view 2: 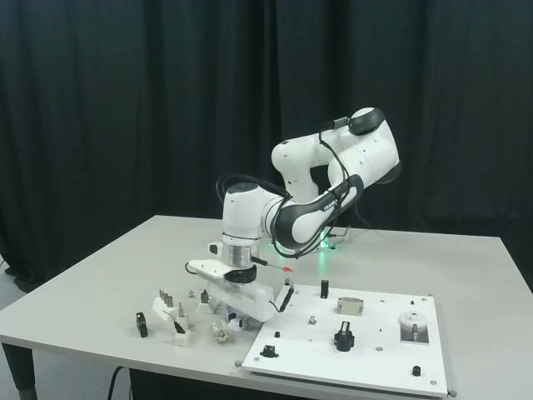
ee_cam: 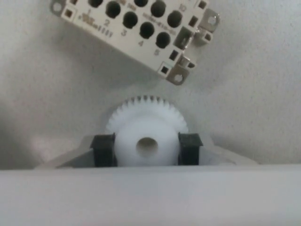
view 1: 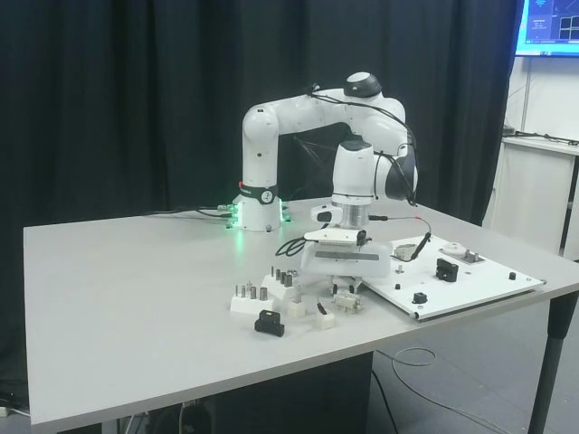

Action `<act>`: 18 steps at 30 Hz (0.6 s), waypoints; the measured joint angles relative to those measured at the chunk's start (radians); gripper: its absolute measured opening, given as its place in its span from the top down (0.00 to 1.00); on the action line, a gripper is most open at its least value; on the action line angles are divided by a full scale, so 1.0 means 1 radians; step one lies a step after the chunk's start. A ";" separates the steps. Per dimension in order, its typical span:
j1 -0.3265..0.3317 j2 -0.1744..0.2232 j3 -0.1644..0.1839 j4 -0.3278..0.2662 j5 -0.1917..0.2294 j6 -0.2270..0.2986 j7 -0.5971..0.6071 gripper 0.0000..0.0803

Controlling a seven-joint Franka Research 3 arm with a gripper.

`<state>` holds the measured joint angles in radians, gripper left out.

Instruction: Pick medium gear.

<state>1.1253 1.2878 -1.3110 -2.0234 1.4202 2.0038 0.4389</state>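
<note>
Gripper point(ee_cam: 147, 149) pinches the white gear point(ee_cam: 146, 128) by its hub, one black finger point(ee_cam: 103, 149) on each side. A connector block point(ee_cam: 136, 26) lies just beyond on the grey table point(ee_cam: 254, 94).

Medium gear point(ee_cam: 146, 134) appears to be matt white plastic, teeth finely moulded. Connector block point(ee_cam: 136, 26) looks plastic with metal corner clips. Bench point(view 1: 136, 289) surface seen as matt, smooth grey.
</note>
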 joint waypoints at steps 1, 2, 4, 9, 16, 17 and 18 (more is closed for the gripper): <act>0.000 0.000 0.000 0.000 0.000 0.000 0.000 0.53; 0.000 0.000 0.000 0.000 0.000 0.000 0.000 0.53; 0.000 0.000 0.000 0.001 0.000 0.002 0.000 0.65; 0.000 0.000 -0.006 0.003 -0.001 0.005 0.000 0.65; 0.000 -0.001 -0.024 0.011 -0.006 0.004 0.000 0.65; 0.001 -0.001 -0.027 0.012 -0.008 0.002 0.000 0.65; 0.001 -0.001 -0.031 0.013 -0.010 -0.001 0.000 0.65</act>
<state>1.1264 1.2867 -1.3417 -2.0103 1.4099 2.0029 0.4389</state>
